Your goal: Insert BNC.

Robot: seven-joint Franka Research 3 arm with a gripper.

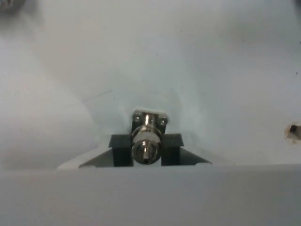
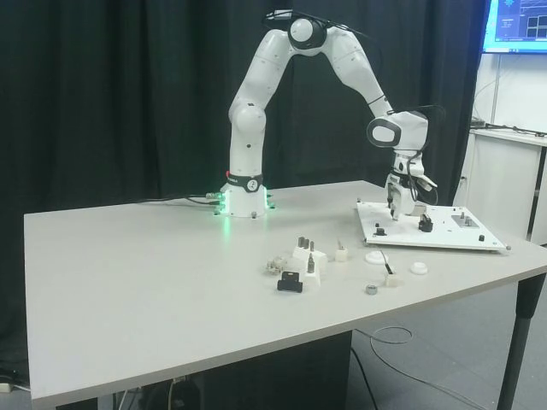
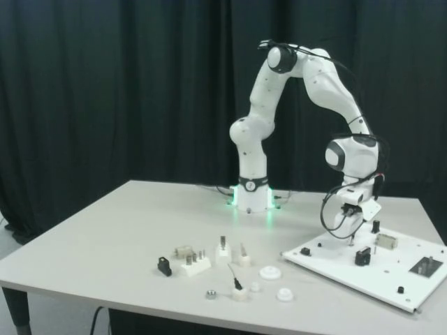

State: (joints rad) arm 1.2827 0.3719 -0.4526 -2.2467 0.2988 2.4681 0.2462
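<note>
The end effector (image 1: 146, 149) is closed on the BNC connector (image 1: 146, 141), clamped between its black fingers (image 1: 121, 149). The connector's long axis runs vertically, in line with the fingers, with its free end pointing down at the white board (image 2: 444, 235). In the first room view the end effector (image 2: 398, 205) hangs above the board's 9 o'clock portion. The board lies on the grey table (image 2: 154, 273).

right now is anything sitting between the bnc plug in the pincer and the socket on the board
Nothing visible does. In the wrist view the BNC plug, held between the black fingers, sits straight in line with the white-flanged socket just beyond it on the white board, with no other part between them. The loose parts lie elsewhere on the grey table.
</note>
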